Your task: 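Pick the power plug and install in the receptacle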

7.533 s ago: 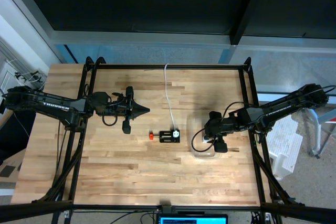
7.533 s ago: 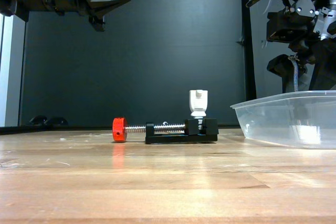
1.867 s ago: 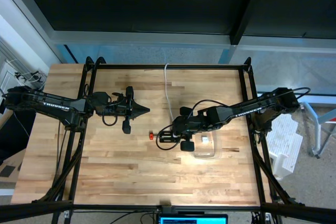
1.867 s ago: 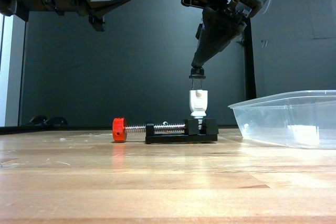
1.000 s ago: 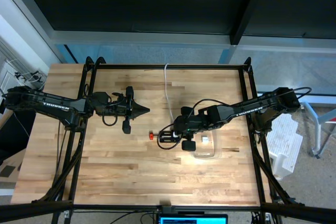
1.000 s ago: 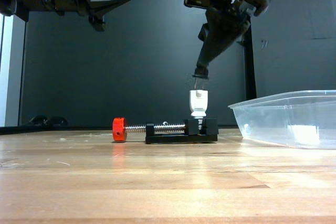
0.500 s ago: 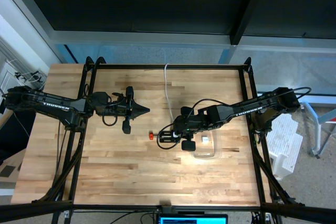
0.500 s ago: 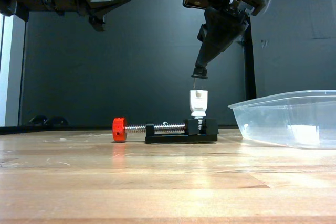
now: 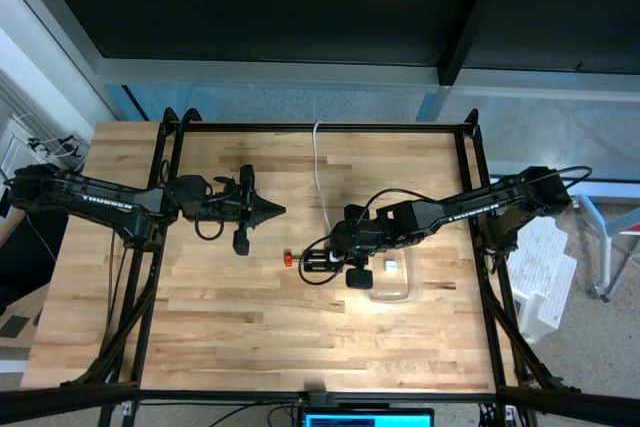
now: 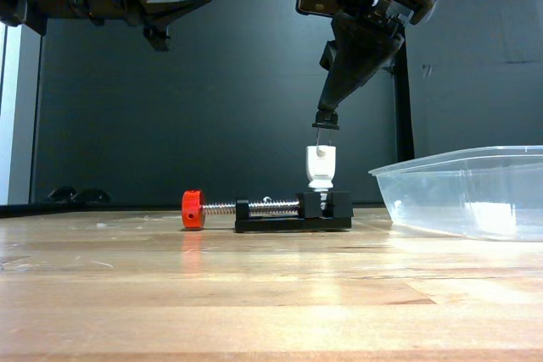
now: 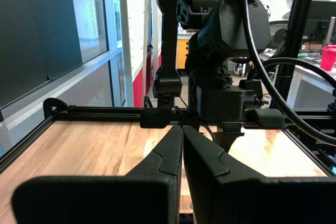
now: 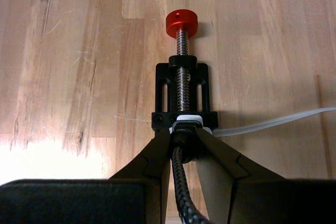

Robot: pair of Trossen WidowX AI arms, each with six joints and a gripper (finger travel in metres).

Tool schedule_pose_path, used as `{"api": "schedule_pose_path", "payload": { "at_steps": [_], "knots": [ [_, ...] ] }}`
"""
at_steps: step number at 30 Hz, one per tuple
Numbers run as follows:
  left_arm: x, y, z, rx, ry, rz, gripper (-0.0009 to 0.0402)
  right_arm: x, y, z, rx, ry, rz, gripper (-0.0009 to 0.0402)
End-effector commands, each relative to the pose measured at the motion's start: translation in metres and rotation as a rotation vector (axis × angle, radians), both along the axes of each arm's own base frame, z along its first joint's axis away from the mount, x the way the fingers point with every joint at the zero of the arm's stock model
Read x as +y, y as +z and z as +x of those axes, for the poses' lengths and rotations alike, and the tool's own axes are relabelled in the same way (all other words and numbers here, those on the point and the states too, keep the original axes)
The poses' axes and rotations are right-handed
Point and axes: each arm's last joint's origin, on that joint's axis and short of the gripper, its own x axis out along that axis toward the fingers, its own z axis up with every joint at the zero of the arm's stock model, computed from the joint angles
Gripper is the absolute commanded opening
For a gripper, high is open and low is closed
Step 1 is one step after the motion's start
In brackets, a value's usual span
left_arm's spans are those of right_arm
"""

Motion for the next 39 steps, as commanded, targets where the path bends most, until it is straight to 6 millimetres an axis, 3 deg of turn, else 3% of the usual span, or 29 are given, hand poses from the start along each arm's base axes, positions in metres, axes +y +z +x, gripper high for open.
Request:
{"api": "schedule_pose_path", "payload": {
  "at_steps": [1, 12, 22, 39],
  "knots": [
    [0.000, 0.000, 0.000, 0.000, 0.000, 0.000, 0.0000, 0.000, 0.000, 0.001, -0.008, 0.004, -0.002, 0.0000],
    [0.000, 0.000, 0.000, 0.000, 0.000, 0.000, 0.0000, -0.001, -0.003, -0.001, 0.010, 0.002, -0.004, 0.0000],
    [0.000, 0.000, 0.000, 0.000, 0.000, 0.000, 0.0000, 0.000, -0.015, 0.008, 0.015, 0.003, -0.003, 0.0000],
    [0.000, 0.000, 0.000, 0.000, 0.000, 0.000, 0.0000, -0.008, -0.033, 0.004, 0.043, -0.022, -0.010, 0.0000]
  ]
}}
